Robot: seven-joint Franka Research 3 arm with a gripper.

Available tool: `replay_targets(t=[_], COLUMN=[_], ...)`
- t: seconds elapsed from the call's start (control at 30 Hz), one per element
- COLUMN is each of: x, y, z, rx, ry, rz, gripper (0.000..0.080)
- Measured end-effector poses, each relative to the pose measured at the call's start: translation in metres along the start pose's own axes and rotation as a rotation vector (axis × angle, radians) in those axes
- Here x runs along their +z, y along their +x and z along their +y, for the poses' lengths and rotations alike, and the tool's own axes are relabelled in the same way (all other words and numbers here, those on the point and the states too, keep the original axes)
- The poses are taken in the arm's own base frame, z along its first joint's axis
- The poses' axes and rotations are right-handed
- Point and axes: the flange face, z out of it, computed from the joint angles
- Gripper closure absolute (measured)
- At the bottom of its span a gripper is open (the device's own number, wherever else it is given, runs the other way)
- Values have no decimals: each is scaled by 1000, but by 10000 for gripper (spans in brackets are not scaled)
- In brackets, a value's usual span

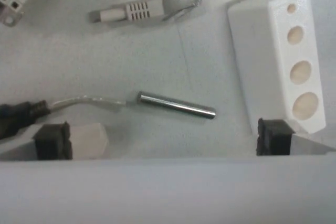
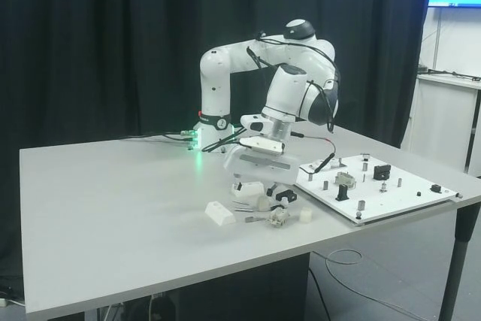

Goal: Remove square peg 4.

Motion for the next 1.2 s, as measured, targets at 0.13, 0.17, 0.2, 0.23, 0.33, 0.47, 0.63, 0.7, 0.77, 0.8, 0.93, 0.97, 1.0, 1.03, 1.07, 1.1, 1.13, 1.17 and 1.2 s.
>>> replay_targets(t=[0.13, 0.17, 0.2, 0.23, 0.33, 0.47, 0.63, 0.7, 0.77, 0.8, 0.93, 0.97, 1.0, 1.03, 1.07, 1.1, 1.13, 1.17, 1.2], x=[0, 0, 0, 0, 0, 0, -1, -2, -3, -3, -4, -4, -5, -5, -6, -6, -6, -7, -7], y=[1, 1, 1, 1, 1, 1, 2, 2, 2, 2, 3, 4, 4, 4, 5, 5, 6, 6, 7], z=[1, 2, 2, 2, 2, 1, -1, -1, -1, -1, -2, -2, -2, -2, -2, -2, -2, -3, -3], rx=[3, 4, 4, 5, 5, -6, -14, -13, -13, -13, -10, -9, -9, -8, -7, -7, -6, -6, -6], ry=[0, 0, 0, 0, 2, 11, 25, 28, 31, 32, 37, 39, 41, 42, 44, 46, 47, 49, 50], rz=[2, 3, 4, 4, 7, 10, 13, 15, 17, 18, 23, 24, 26, 27, 29, 31, 32, 33, 35], gripper=[10, 10, 10, 10, 4, 4, 4, 3, 3, 3, 3, 3, 3, 3, 3, 3, 3, 3, 3])
